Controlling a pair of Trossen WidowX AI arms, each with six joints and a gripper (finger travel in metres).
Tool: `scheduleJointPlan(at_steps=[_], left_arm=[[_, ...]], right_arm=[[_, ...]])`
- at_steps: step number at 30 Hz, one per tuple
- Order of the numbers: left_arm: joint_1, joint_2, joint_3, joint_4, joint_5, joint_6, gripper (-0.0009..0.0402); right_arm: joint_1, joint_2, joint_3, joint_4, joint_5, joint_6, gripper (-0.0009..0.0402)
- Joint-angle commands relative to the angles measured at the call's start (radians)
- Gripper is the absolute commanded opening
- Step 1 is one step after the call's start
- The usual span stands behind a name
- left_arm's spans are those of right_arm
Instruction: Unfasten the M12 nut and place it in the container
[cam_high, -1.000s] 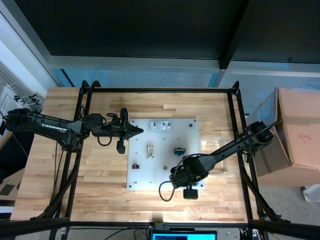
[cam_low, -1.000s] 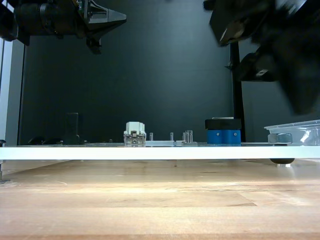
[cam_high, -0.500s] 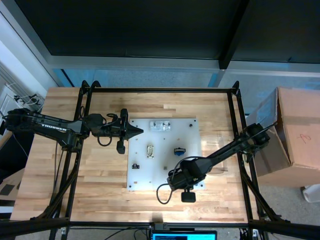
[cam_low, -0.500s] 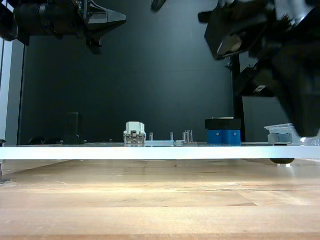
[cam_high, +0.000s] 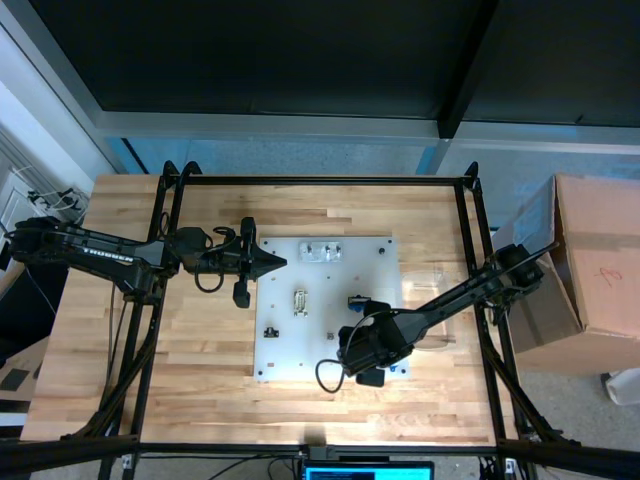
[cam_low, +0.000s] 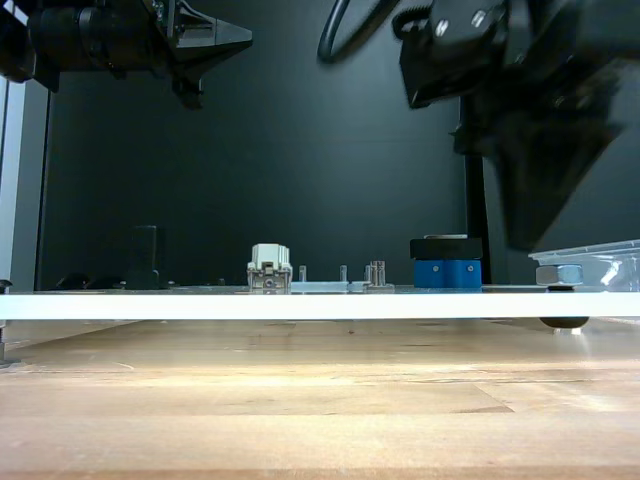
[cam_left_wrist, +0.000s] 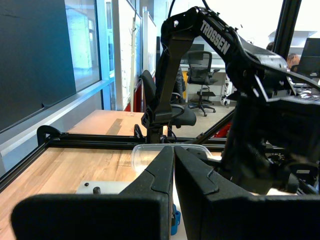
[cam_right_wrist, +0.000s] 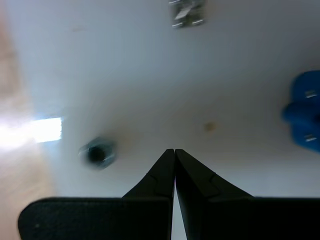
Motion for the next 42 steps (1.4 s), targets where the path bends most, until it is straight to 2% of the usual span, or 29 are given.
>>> scheduleJointPlan(at_steps=[1, 4, 9, 11, 17, 25, 28, 30, 33, 34, 39, 42], left_arm=[[0.0, 0.0, 0.0, 0.001, 0.0, 0.0, 0.0], [0.0, 0.0, 0.0, 0.0, 0.0, 0.0, 0.0], [0.0, 0.0, 0.0, 0.0, 0.0, 0.0, 0.0], [0.0, 0.0, 0.0, 0.0, 0.0, 0.001, 0.0], [0.0, 0.0, 0.0, 0.0, 0.0, 0.0, 0.0], [0.0, 0.0, 0.0, 0.0, 0.0, 0.0, 0.0], [0.0, 0.0, 0.0, 0.0, 0.0, 0.0, 0.0], [0.0, 0.0, 0.0, 0.0, 0.0, 0.0, 0.0], [0.0, 0.0, 0.0, 0.0, 0.0, 0.0, 0.0], [0.0, 0.0, 0.0, 0.0, 0.0, 0.0, 0.0], [0.0, 0.0, 0.0, -0.001, 0.0, 0.0, 0.0], [0.0, 0.0, 0.0, 0.0, 0.0, 0.0, 0.0]], right_arm=[[0.0, -0.009, 0.003, -0.003, -0.043, 0.001, 0.0], [0.0, -0.019, 0.01, 0.006, -0.114, -0.001, 0.0], [0.001, -0.026, 0.022, 0.043, -0.276, -0.011, 0.0], [0.002, -0.026, 0.024, 0.062, -0.314, -0.011, 0.0], [0.003, 0.012, 0.021, 0.076, -0.289, -0.027, 0.0], [0.005, 0.062, 0.014, 0.086, -0.285, -0.048, 0.0], [0.005, 0.06, 0.014, 0.083, -0.261, -0.049, 0.0], [0.004, 0.054, 0.014, 0.061, -0.203, -0.048, 0.0], [0.005, 0.041, 0.022, -0.022, -0.001, 0.007, 0.0], [0.005, 0.037, 0.027, -0.045, 0.024, 0.008, 0.0], [0.005, 0.012, 0.032, -0.056, -0.011, 0.01, 0.0], [0.005, 0.002, 0.033, -0.051, -0.072, 0.009, 0.0]])
